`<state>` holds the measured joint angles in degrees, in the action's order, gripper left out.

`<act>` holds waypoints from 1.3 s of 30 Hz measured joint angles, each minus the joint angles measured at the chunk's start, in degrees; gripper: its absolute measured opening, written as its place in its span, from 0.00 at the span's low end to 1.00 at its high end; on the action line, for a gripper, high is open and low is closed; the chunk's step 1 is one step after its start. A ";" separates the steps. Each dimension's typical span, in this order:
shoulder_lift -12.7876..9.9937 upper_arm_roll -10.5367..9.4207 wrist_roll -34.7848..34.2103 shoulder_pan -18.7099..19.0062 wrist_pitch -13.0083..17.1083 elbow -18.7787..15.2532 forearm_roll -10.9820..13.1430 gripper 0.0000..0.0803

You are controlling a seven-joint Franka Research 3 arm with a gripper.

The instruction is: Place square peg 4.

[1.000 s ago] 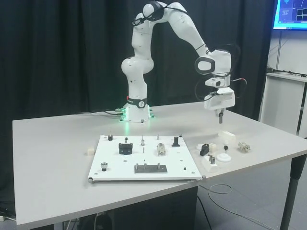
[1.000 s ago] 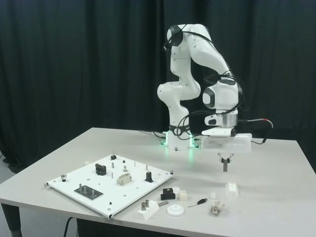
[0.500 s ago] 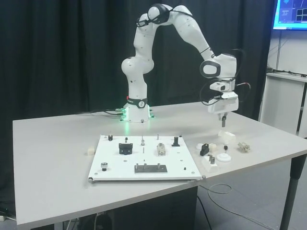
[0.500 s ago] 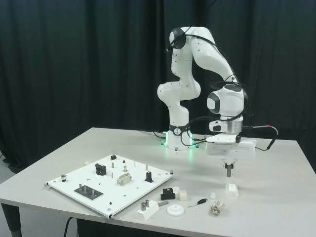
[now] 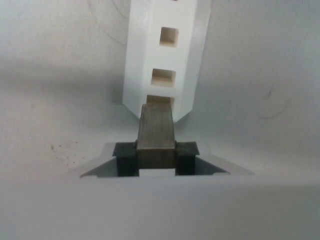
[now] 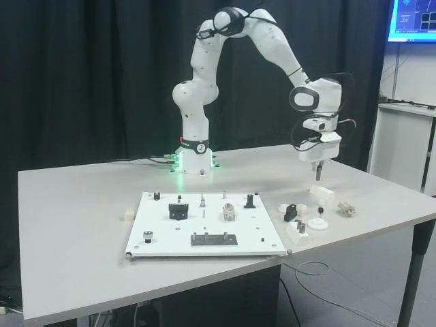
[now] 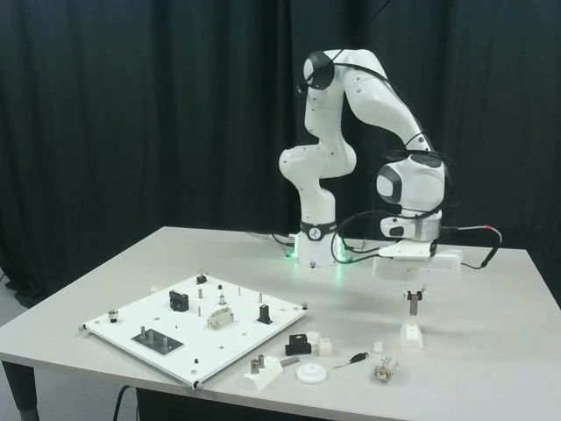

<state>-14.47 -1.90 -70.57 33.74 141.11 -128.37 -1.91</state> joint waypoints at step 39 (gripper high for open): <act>-3.40 -0.25 0.26 0.01 -2.13 2.58 0.07 0.19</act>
<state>-17.87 -2.15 -70.31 33.76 138.98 -125.80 -1.84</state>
